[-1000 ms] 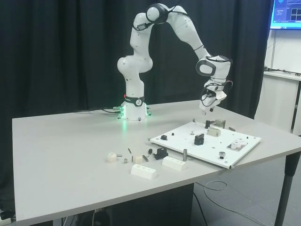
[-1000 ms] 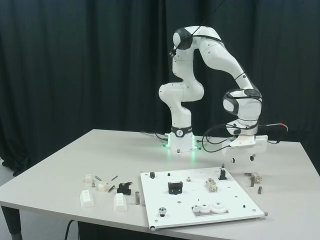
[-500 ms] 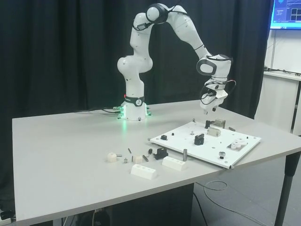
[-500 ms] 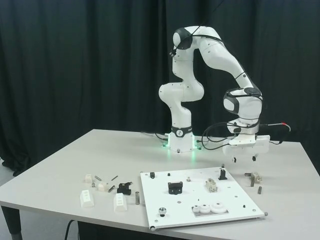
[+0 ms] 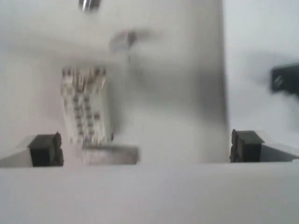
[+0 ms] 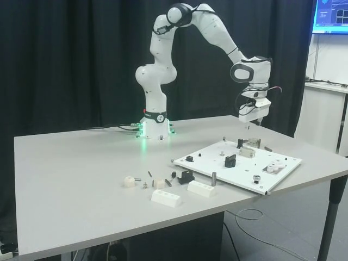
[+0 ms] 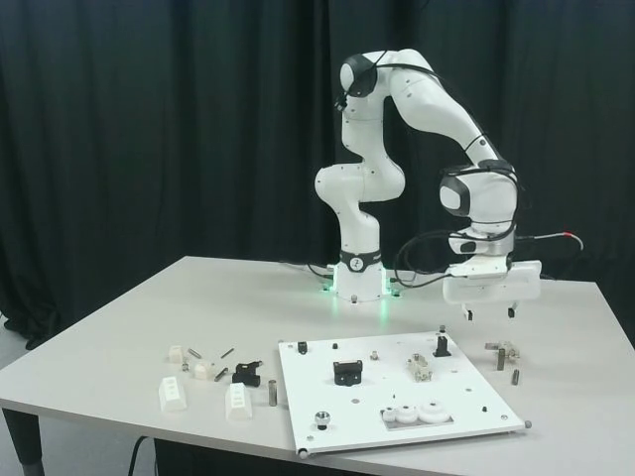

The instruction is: Remove bolt 4.

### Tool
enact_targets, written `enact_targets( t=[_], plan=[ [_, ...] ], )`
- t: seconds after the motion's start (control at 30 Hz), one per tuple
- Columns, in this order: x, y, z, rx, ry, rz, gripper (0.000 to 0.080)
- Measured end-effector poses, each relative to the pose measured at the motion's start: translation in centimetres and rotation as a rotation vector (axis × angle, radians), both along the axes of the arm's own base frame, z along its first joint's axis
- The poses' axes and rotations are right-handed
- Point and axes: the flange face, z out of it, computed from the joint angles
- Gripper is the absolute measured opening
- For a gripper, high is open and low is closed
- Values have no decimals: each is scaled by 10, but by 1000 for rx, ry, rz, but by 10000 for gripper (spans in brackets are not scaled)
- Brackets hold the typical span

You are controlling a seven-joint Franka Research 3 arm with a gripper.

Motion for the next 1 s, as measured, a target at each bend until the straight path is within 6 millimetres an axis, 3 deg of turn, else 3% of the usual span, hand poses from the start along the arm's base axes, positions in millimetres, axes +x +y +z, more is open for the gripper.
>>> enact_targets(
  t=[0.43, 0.77, 1.0],
  plan=[
    [76, -32, 23, 31, -87, -127, 800],
    [148, -62, 26, 32, -147, -206, 800],
    [194, -86, 24, 7, -173, -166, 800]
  ],
)
